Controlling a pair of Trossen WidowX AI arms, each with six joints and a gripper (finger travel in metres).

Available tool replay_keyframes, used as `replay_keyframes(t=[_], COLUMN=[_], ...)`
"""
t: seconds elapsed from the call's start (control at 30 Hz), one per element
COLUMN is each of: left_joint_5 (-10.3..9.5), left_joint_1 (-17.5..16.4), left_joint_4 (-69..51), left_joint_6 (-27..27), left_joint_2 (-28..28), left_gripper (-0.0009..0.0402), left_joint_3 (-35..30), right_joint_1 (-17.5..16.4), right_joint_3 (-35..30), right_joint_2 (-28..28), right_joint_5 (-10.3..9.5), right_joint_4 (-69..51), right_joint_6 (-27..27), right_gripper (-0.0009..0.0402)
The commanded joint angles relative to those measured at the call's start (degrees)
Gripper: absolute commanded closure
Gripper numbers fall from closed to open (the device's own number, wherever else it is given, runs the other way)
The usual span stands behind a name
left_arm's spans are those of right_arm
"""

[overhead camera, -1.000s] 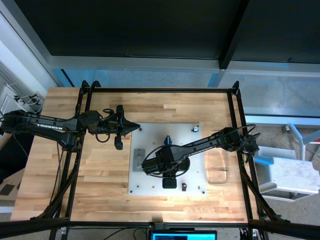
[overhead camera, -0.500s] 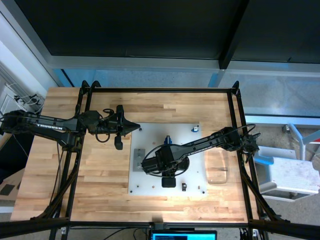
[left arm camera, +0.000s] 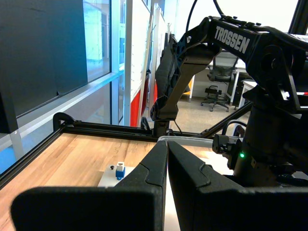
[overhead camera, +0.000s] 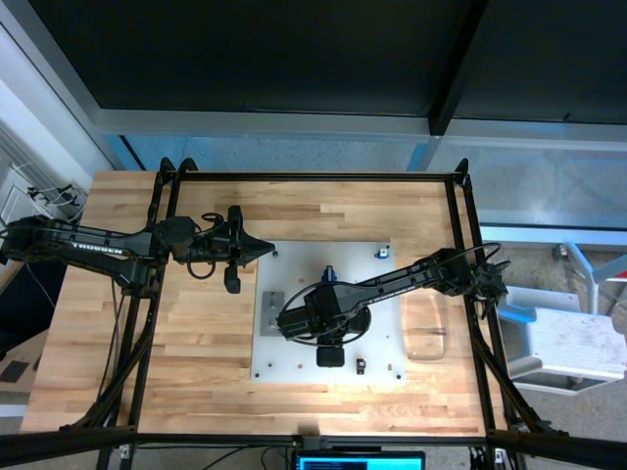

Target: Pick the HAN10E connector and install in the HAN10E hub

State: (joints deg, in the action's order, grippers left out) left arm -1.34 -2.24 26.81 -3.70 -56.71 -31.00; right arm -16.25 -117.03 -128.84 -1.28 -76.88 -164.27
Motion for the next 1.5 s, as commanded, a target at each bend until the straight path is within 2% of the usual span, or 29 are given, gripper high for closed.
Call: replay_keyframes(t=[0.03, 0.6, 1.0, 1.1, 1.5], left_joint_5=[0.00, 0.00, 0.00, 0.00, 0.00], left_joint_1=[0.0, 0.0, 0.0, 0.0, 0.0], left_joint_4=[0.0, 0.0, 0.0, 0.0, 0.0], left_joint_6=[0.0, 0.0, 0.0, 0.0, 0.0], left_joint_2=[0.0, 0.0, 0.0, 0.0, 0.0], left_gripper=[0.0393, 0.0393, 0.0393, 0.0393, 0.0393], left_joint_3=[0.0, 0.0, 0.0, 0.0, 0.0], right_joint_1=[-0.3, -1.5, -1.4, -1.4, -1.4], right_joint_3=[0.0, 0.1, 6.9, 7.0, 6.1], right_joint_2=[-0.1, -0.1, -0.1, -0.1, 0.3], right_joint_5=[-0.31, -0.26, -0.26, 0.26, 0.17], right_joint_4=[0.0, 0.3, 7.1, 7.6, 7.6], right_joint_6=[0.2, 0.2, 0.3, 0.3, 0.3], right_gripper=[0.0384, 0.0384, 0.0384, 0.0384, 0.0384])
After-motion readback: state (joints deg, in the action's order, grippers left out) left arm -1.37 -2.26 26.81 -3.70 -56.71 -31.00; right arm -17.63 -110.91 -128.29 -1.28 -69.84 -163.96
